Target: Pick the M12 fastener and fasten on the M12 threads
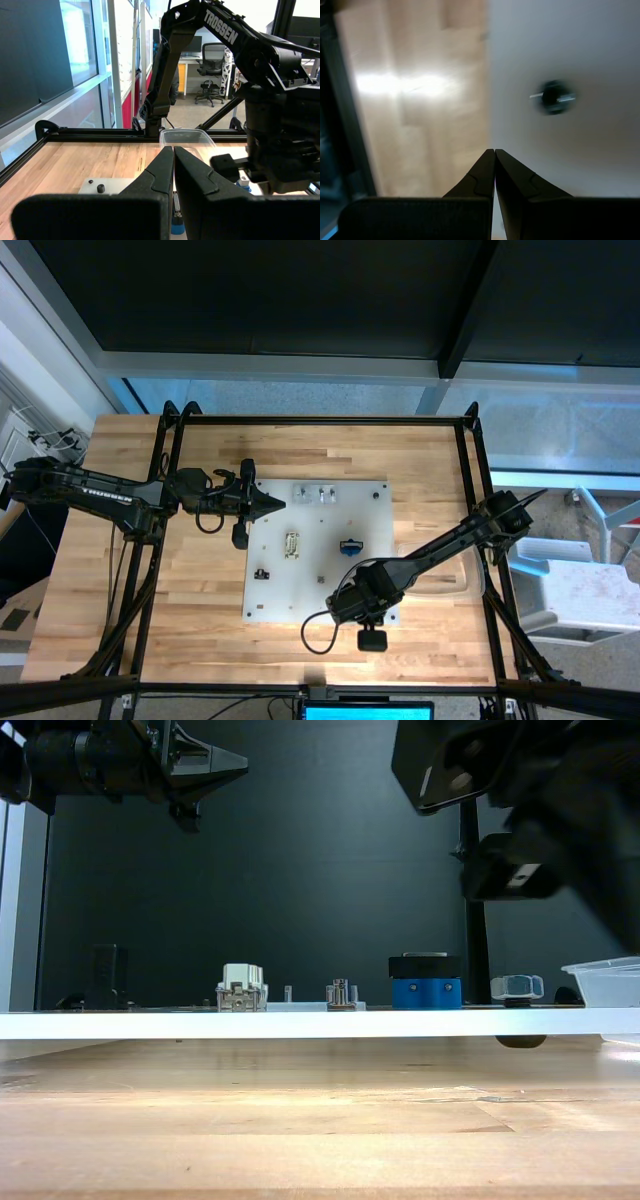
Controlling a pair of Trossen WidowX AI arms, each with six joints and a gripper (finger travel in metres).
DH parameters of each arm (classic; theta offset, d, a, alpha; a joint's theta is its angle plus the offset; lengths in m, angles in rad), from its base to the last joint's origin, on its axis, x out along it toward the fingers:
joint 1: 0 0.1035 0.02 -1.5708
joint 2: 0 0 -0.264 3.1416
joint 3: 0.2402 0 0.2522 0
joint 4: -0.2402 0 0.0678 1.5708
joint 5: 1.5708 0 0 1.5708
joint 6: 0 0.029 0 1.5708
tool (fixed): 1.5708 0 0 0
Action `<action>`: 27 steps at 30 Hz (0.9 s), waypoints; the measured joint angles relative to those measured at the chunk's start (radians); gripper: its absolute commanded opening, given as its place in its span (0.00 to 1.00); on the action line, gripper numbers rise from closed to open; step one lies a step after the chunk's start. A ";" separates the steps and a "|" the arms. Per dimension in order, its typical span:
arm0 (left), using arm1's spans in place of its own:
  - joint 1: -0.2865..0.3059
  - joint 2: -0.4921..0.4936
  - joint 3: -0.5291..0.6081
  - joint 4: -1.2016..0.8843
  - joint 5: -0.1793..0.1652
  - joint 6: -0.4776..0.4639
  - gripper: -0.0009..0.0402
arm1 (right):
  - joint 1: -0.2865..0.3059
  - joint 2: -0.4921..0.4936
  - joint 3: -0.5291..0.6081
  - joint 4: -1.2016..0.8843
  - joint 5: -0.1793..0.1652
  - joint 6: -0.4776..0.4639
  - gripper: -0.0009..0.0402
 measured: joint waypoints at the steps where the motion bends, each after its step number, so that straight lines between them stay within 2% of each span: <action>1: 0.000 0.000 0.000 0.000 0.000 0.000 0.02 | 0.000 0.000 0.000 -0.002 0.026 0.004 0.02; 7: 0.000 0.000 0.000 0.000 0.000 0.000 0.02 | 0.001 -0.002 0.000 -0.006 0.202 0.036 0.02; 9: 0.000 0.000 0.000 0.000 0.000 0.000 0.02 | 0.001 -0.003 0.000 -0.006 0.248 0.045 0.02; 10: 0.000 0.000 0.000 0.000 0.000 0.000 0.02 | 0.000 -0.003 0.000 -0.006 0.259 0.045 0.02; 13: 0.000 0.000 0.000 0.000 0.000 0.000 0.02 | -0.001 0.003 -0.001 -0.005 0.262 0.045 0.02; 18: 0.000 0.000 0.000 0.000 0.000 0.000 0.02 | 0.001 0.027 -0.002 0.013 0.254 0.045 0.02; 20: 0.000 0.000 0.000 0.000 0.000 0.000 0.02 | 0.001 0.027 -0.002 0.025 0.204 0.044 0.02; 21: 0.000 0.000 0.000 0.000 0.000 0.000 0.02 | -0.001 0.026 -0.002 0.022 0.141 0.042 0.02; 23: 0.000 0.000 0.000 0.000 0.000 0.000 0.02 | -0.003 0.025 0.003 0.029 -0.024 0.008 0.02; 24: 0.000 0.000 0.000 0.000 0.000 0.000 0.02 | -0.001 0.019 0.005 0.023 -0.093 -0.002 0.02; 25: 0.000 0.000 0.000 0.000 0.000 0.000 0.02 | 0.001 0.012 0.007 0.019 -0.138 -0.006 0.02; 26: 0.000 0.000 0.000 0.000 0.000 0.000 0.02 | 0.003 0.005 0.008 0.020 -0.164 -0.009 0.02; 27: 0.000 0.000 0.000 0.001 0.000 0.000 0.02 | 0.003 0.000 0.009 0.019 -0.168 -0.009 0.02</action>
